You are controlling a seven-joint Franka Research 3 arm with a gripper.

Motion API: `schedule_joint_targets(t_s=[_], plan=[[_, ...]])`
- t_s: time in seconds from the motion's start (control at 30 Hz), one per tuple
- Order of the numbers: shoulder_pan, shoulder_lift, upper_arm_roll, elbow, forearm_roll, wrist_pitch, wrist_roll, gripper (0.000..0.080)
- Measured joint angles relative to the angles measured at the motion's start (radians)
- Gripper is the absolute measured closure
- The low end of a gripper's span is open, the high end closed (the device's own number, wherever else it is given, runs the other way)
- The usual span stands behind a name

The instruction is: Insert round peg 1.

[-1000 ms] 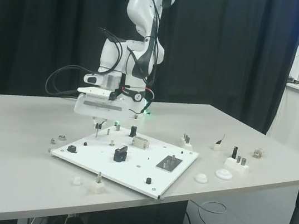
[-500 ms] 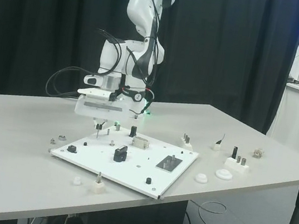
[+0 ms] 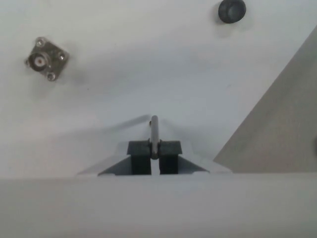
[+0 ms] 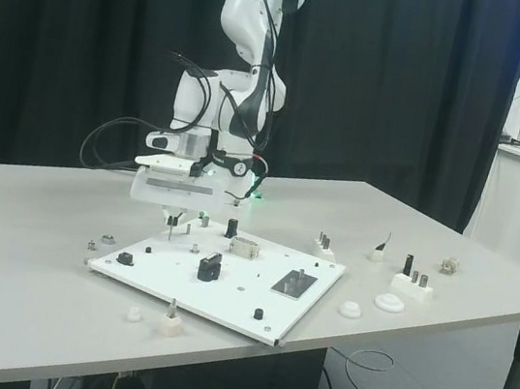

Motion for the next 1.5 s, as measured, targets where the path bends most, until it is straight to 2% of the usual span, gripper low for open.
schedule_joint_targets(t_s=[0.37,1.5], plan=[[0.000,0.001,0.000,-0.008,0.014,0.000,-0.014,0.0770],[0.000,0.008,-0.003,-0.010,0.014,0.001,-0.016,0.0770]])
